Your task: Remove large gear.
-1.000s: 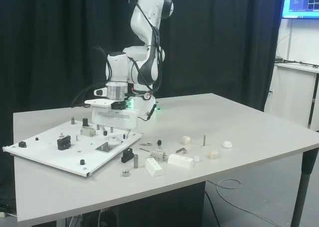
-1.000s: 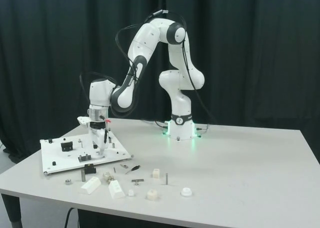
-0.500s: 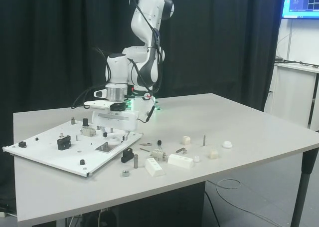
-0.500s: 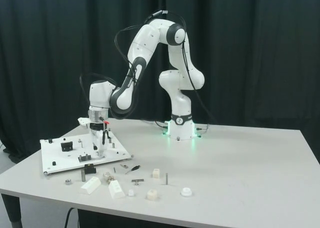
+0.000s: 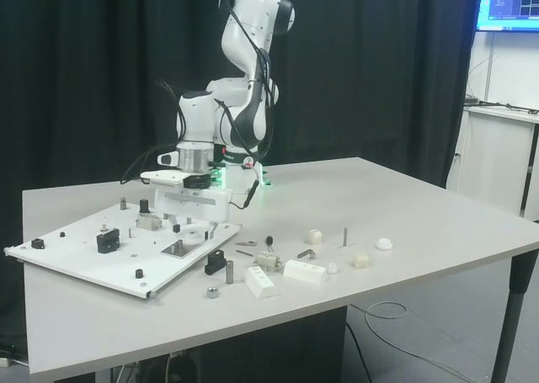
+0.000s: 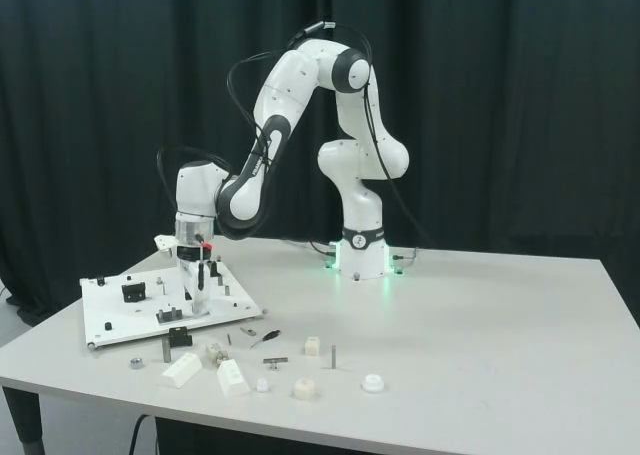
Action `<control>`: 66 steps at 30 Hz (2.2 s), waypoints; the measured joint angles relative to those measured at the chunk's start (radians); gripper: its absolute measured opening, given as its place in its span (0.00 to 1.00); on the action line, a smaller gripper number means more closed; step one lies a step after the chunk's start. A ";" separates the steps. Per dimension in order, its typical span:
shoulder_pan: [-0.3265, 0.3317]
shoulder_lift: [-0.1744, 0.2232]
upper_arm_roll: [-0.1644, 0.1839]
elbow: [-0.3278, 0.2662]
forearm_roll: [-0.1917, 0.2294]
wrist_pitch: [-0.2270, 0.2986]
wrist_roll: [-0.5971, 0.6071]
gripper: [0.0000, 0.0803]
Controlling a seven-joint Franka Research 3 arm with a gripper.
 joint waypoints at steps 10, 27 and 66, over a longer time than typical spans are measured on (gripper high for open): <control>-0.001 0.019 0.000 0.019 0.003 -0.021 0.000 1.00; -0.001 0.023 0.000 0.029 0.003 -0.048 0.000 1.00; -0.002 0.058 -0.003 0.039 0.007 -0.049 -0.016 0.84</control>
